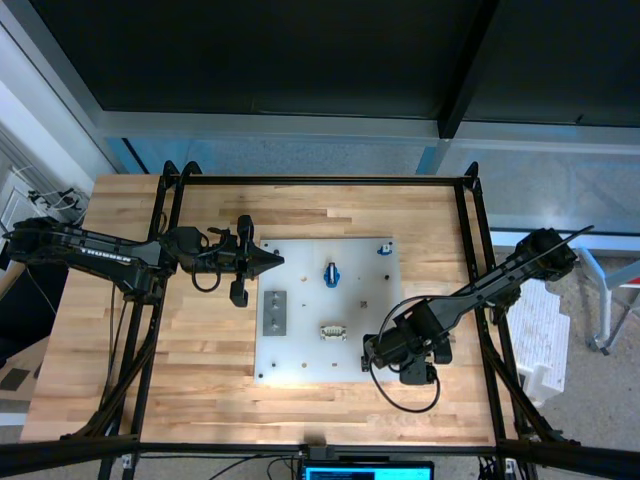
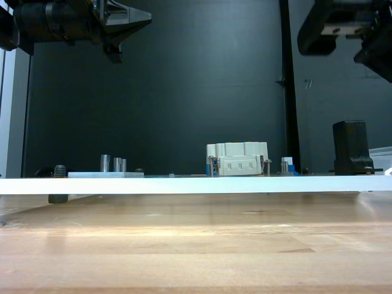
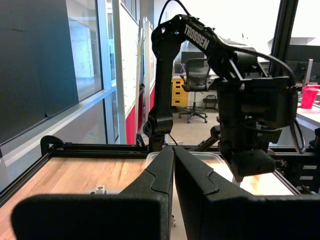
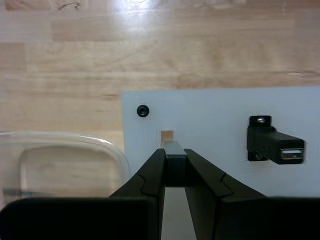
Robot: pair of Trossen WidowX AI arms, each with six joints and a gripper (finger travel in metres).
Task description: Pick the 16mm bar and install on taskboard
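In the lower right of the high view the right gripper [image 1: 372,352] hung over the right side of the white board [image 1: 300,358], pointing down. Its jaws were nearly shut, pinching the dark grey bar [image 4: 175,161] between them. The bar sat above the board, just short of a small square hole [image 4: 167,135], with a black fitting [image 4: 274,145] to one side and a clear tray [image 4: 60,160] past the board's edge. Farther off, at the board's upper left corner, the left gripper [image 1: 275,260] hovered high over the table [image 1: 200,400], jaws pressed together, holding nothing
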